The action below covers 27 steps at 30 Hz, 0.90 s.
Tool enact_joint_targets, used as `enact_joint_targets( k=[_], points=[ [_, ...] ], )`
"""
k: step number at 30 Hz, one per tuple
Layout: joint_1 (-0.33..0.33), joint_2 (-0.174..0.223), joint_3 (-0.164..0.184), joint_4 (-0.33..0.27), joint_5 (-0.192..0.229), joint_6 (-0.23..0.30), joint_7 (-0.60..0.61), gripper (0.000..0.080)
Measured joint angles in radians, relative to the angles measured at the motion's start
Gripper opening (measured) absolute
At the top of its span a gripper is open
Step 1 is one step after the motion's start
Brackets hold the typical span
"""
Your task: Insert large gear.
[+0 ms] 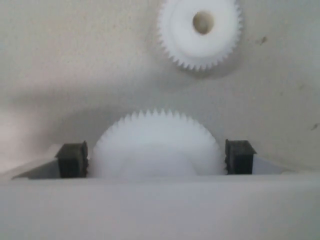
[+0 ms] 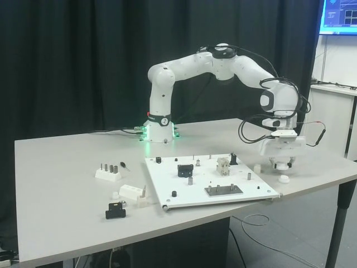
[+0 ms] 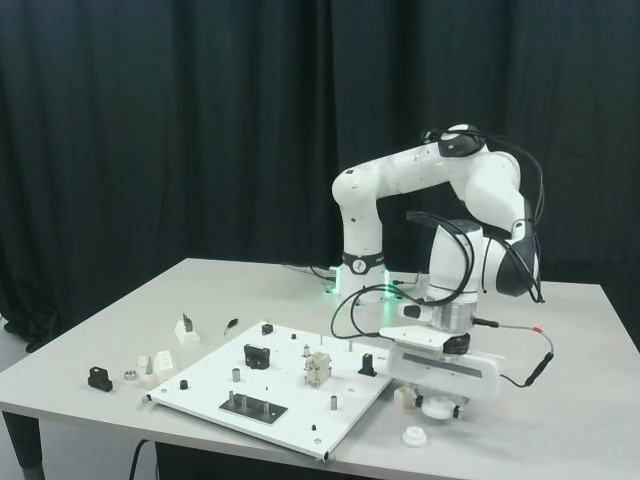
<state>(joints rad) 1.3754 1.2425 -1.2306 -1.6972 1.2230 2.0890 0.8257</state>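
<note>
In the wrist view the large white gear (image 1: pixel 156 137) sits between my two black finger pads (image 1: pixel 73 159), which press on its toothed rim from both sides. My gripper (image 1: pixel 156 160) is shut on it. From the room views the gripper (image 2: pixel 280 163) (image 3: pixel 437 403) hangs just above the grey table, off the right edge of the white assembly board (image 2: pixel 167 187) (image 3: pixel 200 398), with the large gear (image 2: pixel 280 165) under it. A smaller white gear (image 1: pixel 201 31) (image 2: pixel 284 178) (image 3: pixel 414 436) with a centre hole lies flat on the table close by.
The board carries several pegs, a black block (image 2: pixel 184 169), a white part (image 2: pixel 223 165) and a grey plate (image 2: pixel 223 190). Left of it lie small white holders (image 2: pixel 107 173) and a black piece (image 2: pixel 115 211). Another small white part (image 2: pixel 257 168) lies by the board's right edge.
</note>
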Motion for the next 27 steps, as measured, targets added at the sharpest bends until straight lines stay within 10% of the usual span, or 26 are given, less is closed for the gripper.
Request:
enact_joint_targets(
  k=[27],
  points=[
    [-0.147, -0.001, -0.11, 0.013, -0.013, -0.032, -0.344, 0.0597]
  ],
)
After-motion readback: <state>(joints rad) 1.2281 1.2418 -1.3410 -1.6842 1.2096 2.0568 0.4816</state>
